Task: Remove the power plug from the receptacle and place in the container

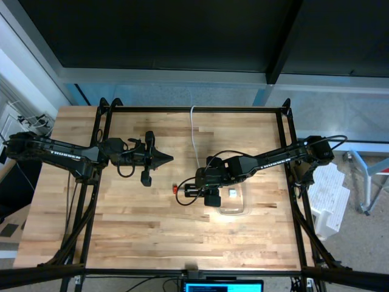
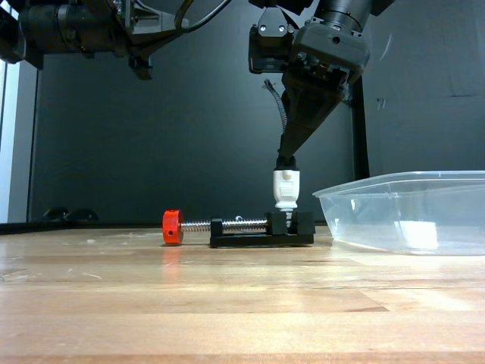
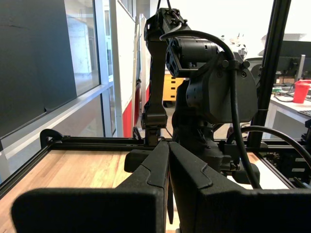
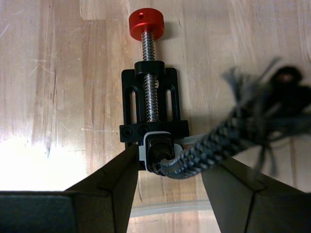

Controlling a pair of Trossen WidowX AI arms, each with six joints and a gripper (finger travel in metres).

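The small black vise with a red knob stands on the table and clamps the white receptacle upright. The black power plug sits in the top of the receptacle, its braided black cord curling away. My right gripper points straight down over it, open, with one finger on either side of the plug. The container, a clear tub, lies just right of the vise. My left gripper hovers shut over the table's left half, well away from the vise.
A small pale cube lies inside the container. The long white cable runs from the receptacle toward the table's far edge. A black frame borders the table.
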